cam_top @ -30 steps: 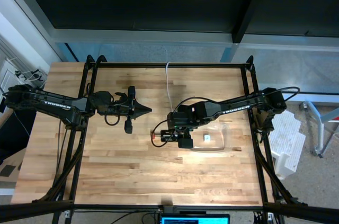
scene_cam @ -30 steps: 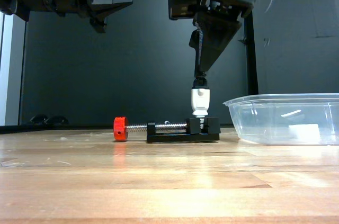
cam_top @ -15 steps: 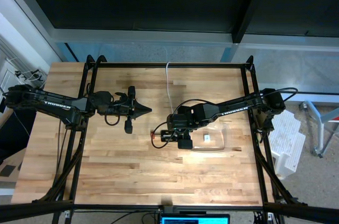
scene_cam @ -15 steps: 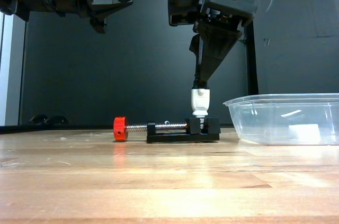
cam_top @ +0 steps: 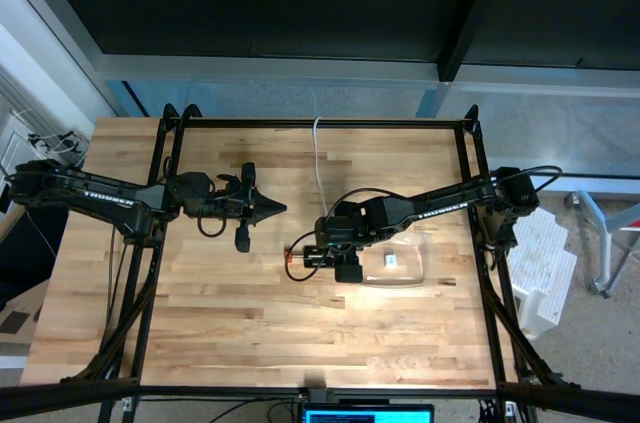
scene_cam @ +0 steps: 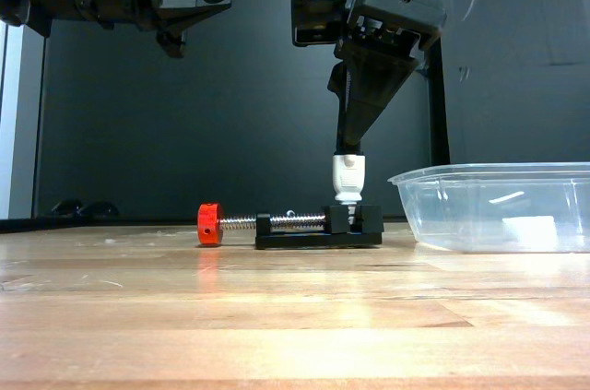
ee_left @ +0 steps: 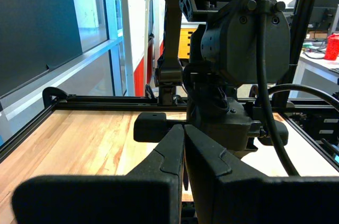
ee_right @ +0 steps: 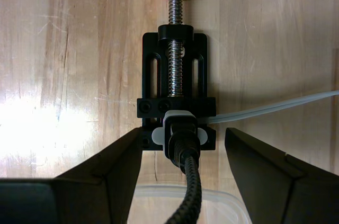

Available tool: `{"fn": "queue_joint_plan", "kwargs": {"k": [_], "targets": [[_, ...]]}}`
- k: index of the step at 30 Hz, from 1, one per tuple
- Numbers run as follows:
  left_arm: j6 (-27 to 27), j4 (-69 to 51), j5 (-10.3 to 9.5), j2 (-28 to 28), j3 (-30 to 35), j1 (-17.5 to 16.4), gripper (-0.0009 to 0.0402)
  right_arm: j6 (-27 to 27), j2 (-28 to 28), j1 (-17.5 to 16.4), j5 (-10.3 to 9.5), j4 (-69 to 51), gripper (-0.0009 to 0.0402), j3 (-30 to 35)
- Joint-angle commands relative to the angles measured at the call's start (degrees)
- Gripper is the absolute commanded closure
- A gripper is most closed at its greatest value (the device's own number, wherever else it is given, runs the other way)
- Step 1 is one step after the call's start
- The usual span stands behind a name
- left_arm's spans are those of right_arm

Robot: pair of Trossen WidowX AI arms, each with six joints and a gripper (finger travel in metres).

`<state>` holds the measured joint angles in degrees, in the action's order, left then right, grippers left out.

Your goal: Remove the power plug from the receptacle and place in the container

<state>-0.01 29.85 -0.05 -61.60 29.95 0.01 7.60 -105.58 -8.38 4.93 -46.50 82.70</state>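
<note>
While the plug [ee_right: 181,139] sits seated in the receptacle [scene_cam: 348,176], upright in the vise [scene_cam: 318,224], we judge the step in hand to be closing on the plug before the pull. Right gripper [scene_cam: 348,139] hangs straight over it, fingers [ee_right: 119,166] spread wide. One finger is on each side of the plug body and neither touches it.

To do it well, we'd centre first so both fingers land together. We'd close squarely on the black body, not on the white block below or the braided cable [ee_right: 189,192] coming off it. Then pull straight up along the prongs with no sideways tilt; the vise should hold the receptacle down. After that we'd carry it right to the container [scene_cam: 498,210], just beside the vise, and release low over it, minding cable drag.

Left gripper [cam_top: 278,208] is parked high, well apart to the left, fingers pressed together and holding nothing.

Counts:
- one plug
- one receptacle
- one white cord [cam_top: 318,158]
- one vise with one red knob [scene_cam: 209,224]
- one container with one white label [cam_top: 391,260]
- one black cable
- two grippers

We see no prongs; we take them to be hidden inside the receptacle.
</note>
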Motion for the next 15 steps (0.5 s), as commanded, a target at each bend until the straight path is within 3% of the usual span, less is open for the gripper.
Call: {"fn": "queue_joint_plan", "kwargs": {"k": [1, 15], "targets": [[0.0, 0.0, 0.02, 0.0, 0.0, 0.0, 0.0393, 0.0, 0.0, 0.0, -0.02, 0.1, 0.0208, -0.1], [0.0, 0.0, 0.02, 0.0, 0.0, 0.0, 0.0393, 0.0, 0.0, 0.0, -0.04, 0.3, 0.0291, -0.2]]}}
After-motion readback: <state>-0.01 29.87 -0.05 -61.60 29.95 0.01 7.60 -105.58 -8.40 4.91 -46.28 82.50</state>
